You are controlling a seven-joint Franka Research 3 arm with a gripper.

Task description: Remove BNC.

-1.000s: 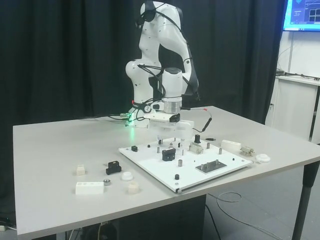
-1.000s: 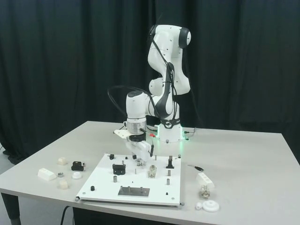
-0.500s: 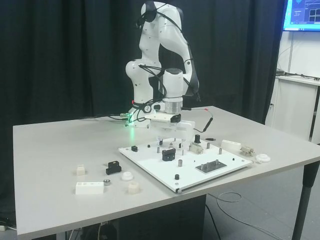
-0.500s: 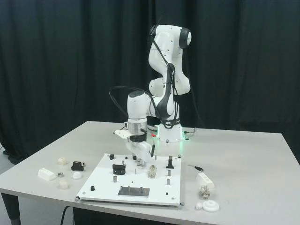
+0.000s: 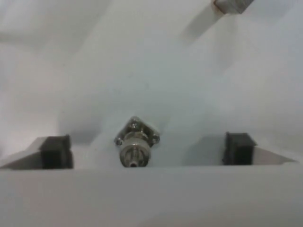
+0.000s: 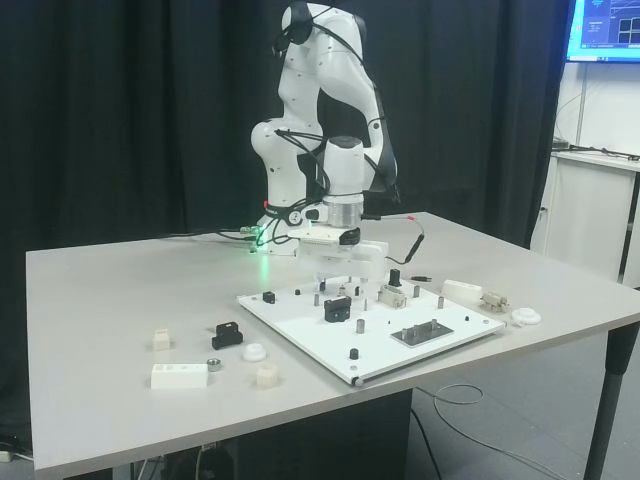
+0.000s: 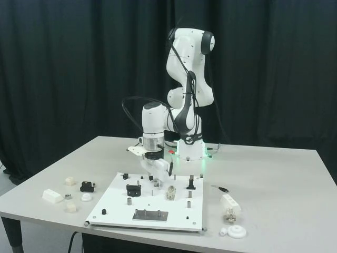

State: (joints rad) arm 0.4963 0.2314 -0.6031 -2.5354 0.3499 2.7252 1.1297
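Arm (image 7: 184, 79) bent over white board (image 7: 113, 203), gripper (image 5: 142, 151) above BNC connector (image 5: 136, 147).

Upper links rise from the base (image 7: 190, 149) at the table's (image 6: 100, 300) far side, fold forward and down; wrist points straight down over the board's rear edge. Fingers (image 5: 54, 151) apart, one on each side of the BNC connector and not touching it. Connector stands upright on its square flange on the board, between the fingertips. Loose white and black parts (image 7: 68, 192) lie on the table beside the board.
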